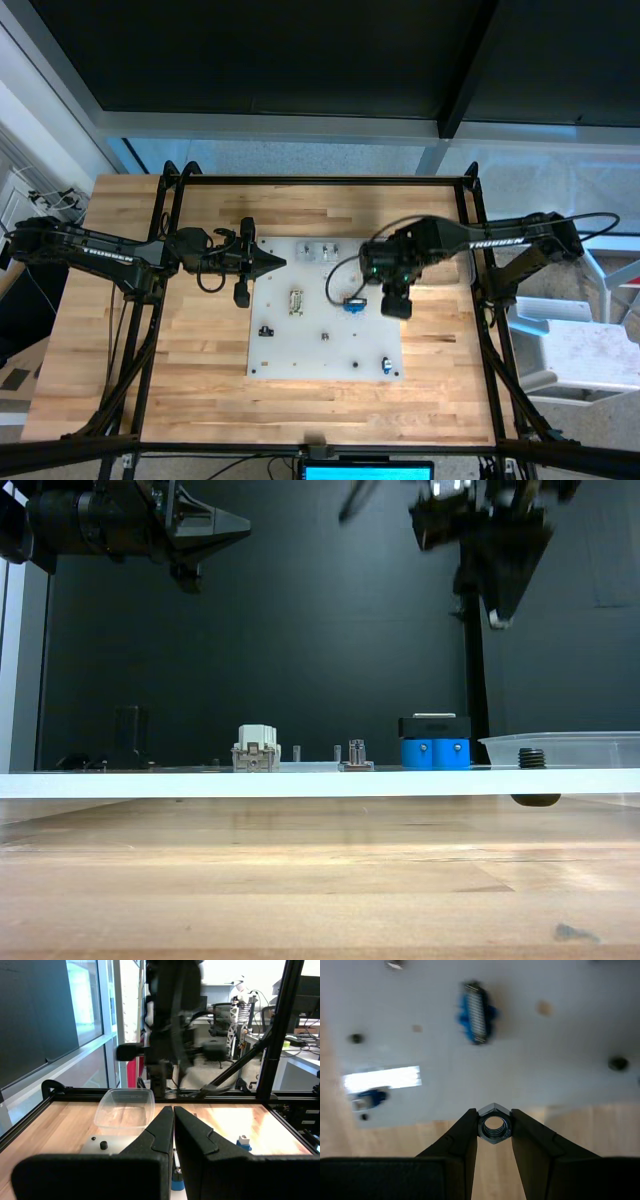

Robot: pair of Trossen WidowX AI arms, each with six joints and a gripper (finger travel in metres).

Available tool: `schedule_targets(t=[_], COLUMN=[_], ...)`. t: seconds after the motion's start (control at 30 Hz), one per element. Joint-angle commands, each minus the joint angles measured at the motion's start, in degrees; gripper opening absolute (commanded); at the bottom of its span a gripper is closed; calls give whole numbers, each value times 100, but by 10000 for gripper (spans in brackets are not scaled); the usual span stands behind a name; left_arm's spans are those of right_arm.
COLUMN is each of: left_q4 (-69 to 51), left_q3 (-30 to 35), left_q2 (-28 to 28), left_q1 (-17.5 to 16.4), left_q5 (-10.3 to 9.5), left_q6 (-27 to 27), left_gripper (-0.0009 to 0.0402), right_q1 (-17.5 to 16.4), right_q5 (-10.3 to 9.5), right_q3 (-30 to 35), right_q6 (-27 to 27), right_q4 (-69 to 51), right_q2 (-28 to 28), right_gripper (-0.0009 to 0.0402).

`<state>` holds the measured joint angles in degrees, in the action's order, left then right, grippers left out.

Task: Unfasten the M12 fastener and place in the container

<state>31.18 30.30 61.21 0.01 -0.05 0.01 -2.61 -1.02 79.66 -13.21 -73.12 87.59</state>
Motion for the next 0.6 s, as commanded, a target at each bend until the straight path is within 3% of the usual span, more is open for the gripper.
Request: schedule_targets(t=[0.03,0.3,0.43,0.6], left_q4=[0,0,0,0], left_q3=[2,2,2,2], left_q2=[2,2,0,0], left_q1=[0,0,0,0], left_q5=[2,2,2,2], left_q6=[0,0,0,0], left_gripper=[0,0,0,0], right_q1=[321,927,1191,1502], right_q5=[-7,-7,-4,-4], right_q3=[-354,-1163,-1550,-1937], right_q6=[0,-7,-470,-474], right_q4=[24,170,319,354], right_q2=[-140,-579,-861,-1167], right_gripper=[0,0,0,0])
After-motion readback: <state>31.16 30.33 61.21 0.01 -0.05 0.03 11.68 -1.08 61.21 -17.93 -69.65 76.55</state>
